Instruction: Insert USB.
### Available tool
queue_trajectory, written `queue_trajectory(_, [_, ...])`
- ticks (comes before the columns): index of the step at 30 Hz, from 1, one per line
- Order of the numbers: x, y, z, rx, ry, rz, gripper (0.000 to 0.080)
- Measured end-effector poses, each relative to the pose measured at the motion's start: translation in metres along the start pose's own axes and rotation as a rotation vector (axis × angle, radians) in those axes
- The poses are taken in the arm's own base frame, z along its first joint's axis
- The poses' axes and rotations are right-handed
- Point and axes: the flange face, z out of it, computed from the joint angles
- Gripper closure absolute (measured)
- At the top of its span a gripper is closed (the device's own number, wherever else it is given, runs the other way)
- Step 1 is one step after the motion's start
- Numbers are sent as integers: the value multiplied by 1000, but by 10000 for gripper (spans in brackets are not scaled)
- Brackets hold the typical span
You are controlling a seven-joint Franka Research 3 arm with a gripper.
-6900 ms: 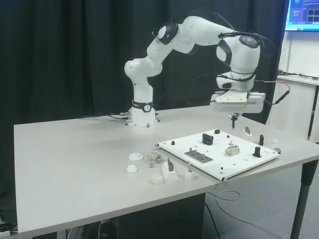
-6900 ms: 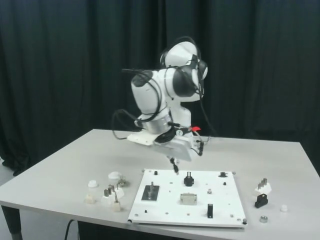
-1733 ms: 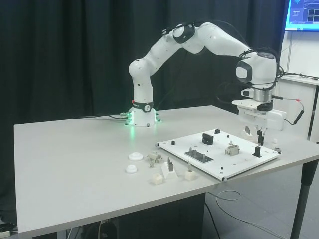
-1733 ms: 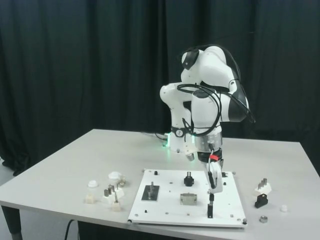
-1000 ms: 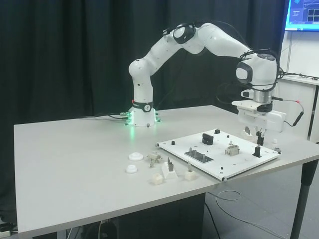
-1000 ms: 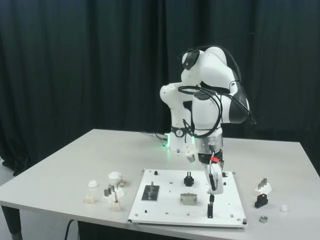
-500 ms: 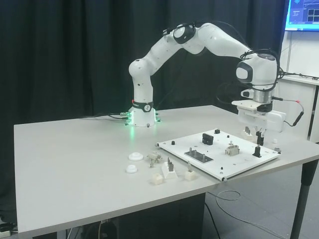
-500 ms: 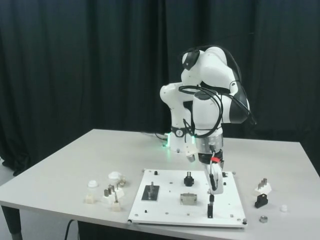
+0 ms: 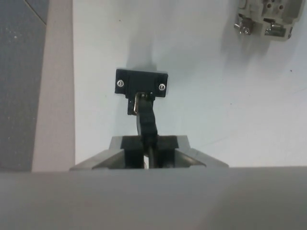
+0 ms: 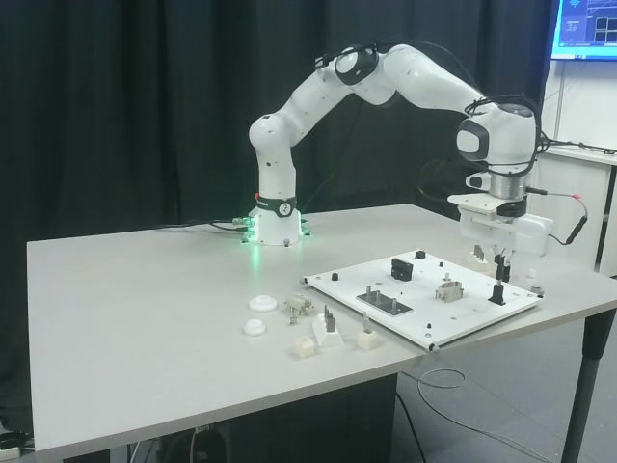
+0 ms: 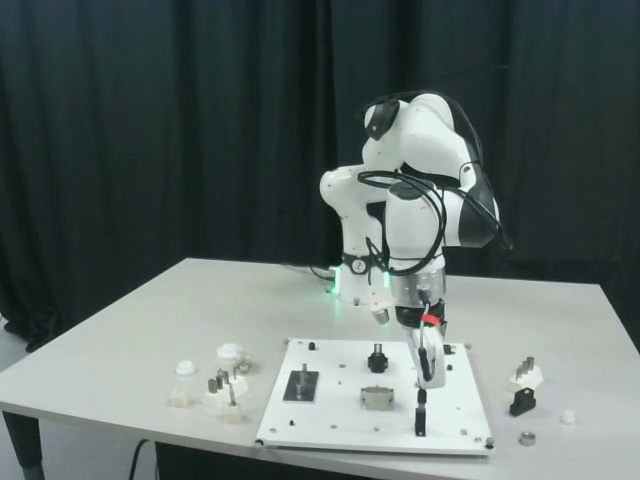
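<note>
My gripper (image 9: 148, 143) is shut on a black USB plug (image 9: 147, 122) and points straight down. The plug's metal tip meets the slot of the black socket block (image 9: 141, 82), which is screwed to the white board (image 9: 216, 105). How deep the tip sits cannot be told. In the first room view the gripper (image 10: 500, 258) hangs just above the socket block (image 10: 497, 293) near the board's right corner. In the second room view the gripper (image 11: 421, 384) and plug (image 11: 421, 399) stand directly over the socket block (image 11: 420, 421) at the board's front edge.
A grey connector (image 9: 266, 19) sits on the board close to the socket, also seen in the room views (image 10: 446, 289). Other black fixtures (image 10: 401, 267) stand on the board. Loose white parts (image 10: 318, 333) lie left of it, and more small parts (image 11: 522, 390) right of it.
The arm swung from above the board's far side to over the socket block and came down. Over the last second it has hardly moved.
</note>
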Motion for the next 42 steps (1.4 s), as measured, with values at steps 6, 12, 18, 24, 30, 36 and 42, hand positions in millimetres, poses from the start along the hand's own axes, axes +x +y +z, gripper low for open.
queue_trajectory(6, [0, 0, 0, 2, -1, 0, 751])
queue_trajectory(12, [0, -1, 0, 11, -2, 0, 751])
queue_trajectory(18, [1, -3, 1, 18, 4, -3, 751])
queue_trajectory(24, [1, -4, 3, 29, 14, -9, 751])
queue_trajectory(30, [1, -4, 3, 32, 14, -9, 751])
queue_trajectory(36, [1, -4, 3, 35, 12, -9, 751])
queue_trajectory(42, [0, -4, 3, 35, 10, -8, 751])
